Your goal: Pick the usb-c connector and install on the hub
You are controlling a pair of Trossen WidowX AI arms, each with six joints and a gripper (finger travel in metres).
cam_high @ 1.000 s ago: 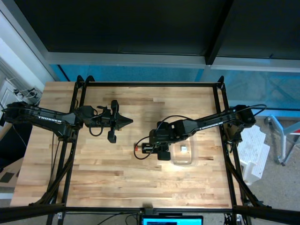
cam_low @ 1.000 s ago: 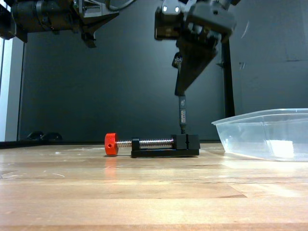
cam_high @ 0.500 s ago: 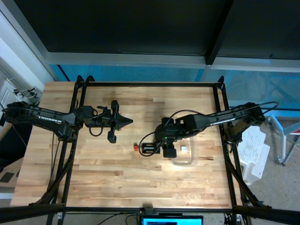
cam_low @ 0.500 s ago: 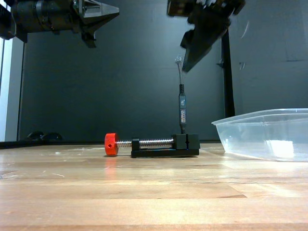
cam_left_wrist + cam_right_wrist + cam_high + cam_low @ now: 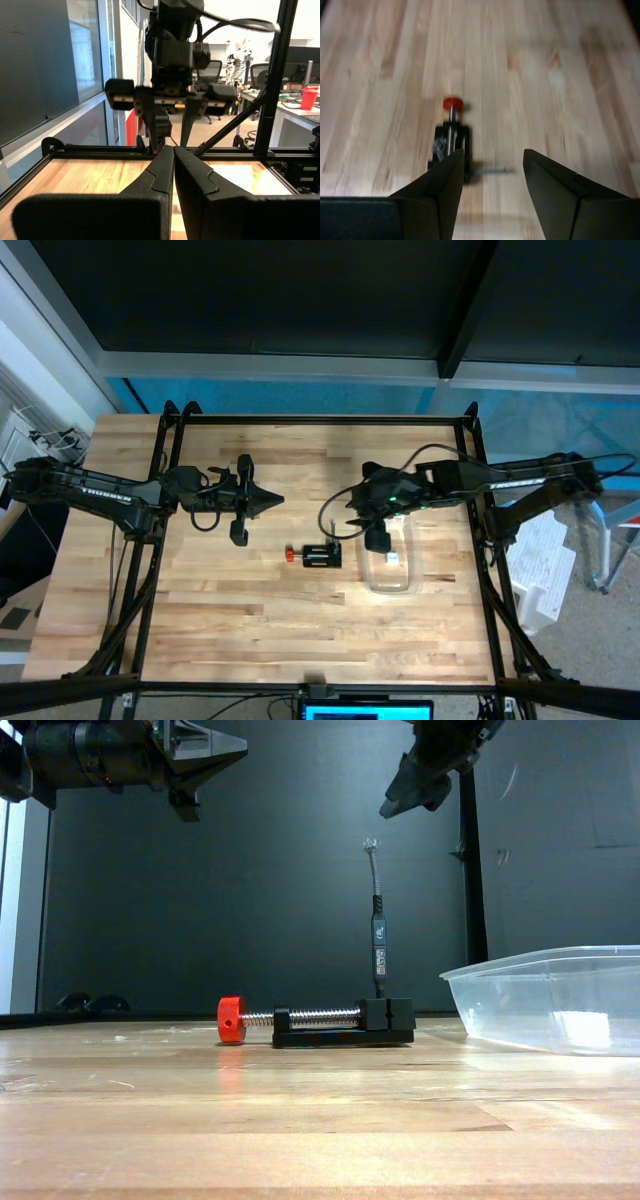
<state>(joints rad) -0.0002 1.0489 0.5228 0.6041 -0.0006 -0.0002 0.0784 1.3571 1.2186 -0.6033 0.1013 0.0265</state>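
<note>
**Connector seemingly installed**

Above the tabletop (image 5: 250, 630), aloft and well left: left end effector (image 5: 173, 148), pinched closed, empty. High up near the bin (image 5: 540, 1000): right end effector (image 5: 492, 152), wide, holding nothing. Beside the bin: vise (image 5: 318, 556), with connector (image 5: 379, 945) upright in it, touched by neither, apparently seated in the hub; depth unclear. Little left, judging by this.

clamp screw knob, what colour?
Red knob, clearest in the low view; left claw high at the left, right claw high near the tub.
</note>
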